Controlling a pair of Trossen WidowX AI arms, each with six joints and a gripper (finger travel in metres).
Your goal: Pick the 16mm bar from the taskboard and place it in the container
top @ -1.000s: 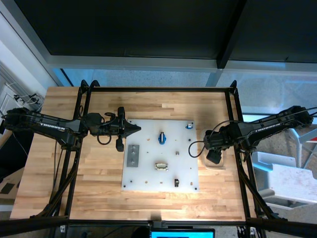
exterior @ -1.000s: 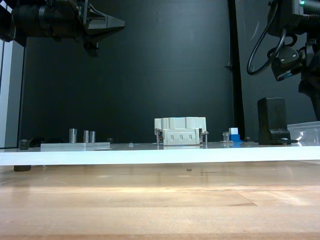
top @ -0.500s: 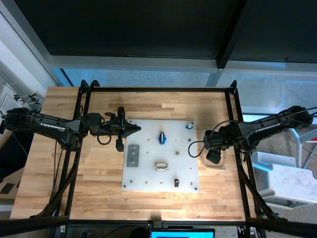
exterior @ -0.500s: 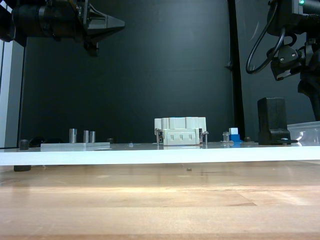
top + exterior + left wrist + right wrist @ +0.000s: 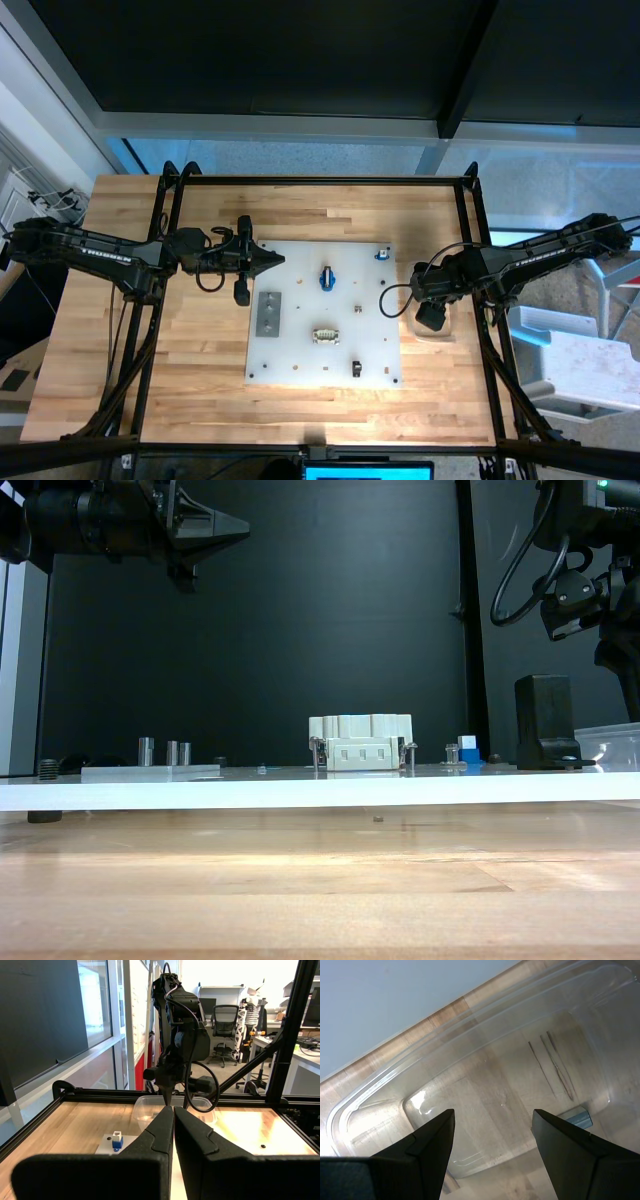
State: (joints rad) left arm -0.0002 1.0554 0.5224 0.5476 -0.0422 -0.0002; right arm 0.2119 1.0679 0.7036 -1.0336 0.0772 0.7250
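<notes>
The right gripper hangs over the container, its two dark fingers spread wide apart with nothing between them; the 16mm bar, a small grey metal stub, lies on the container's clear floor near one wall; beyond the container's rim runs a strip of wooden table, then the pale taskboard.

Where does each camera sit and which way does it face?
High: above the table near edge, looking down; left gripper by the far-left corner of the board, right gripper over the tray.
Low: tabletop height, near edge, level across the board; both grippers overhead.
Left wrist: on the left arm, facing the right arm and tray past shut fingers.
Right wrist: on the right arm, looking down into the tray between open fingers; bar inside.
Shared: both wrist views show the tray.
</notes>
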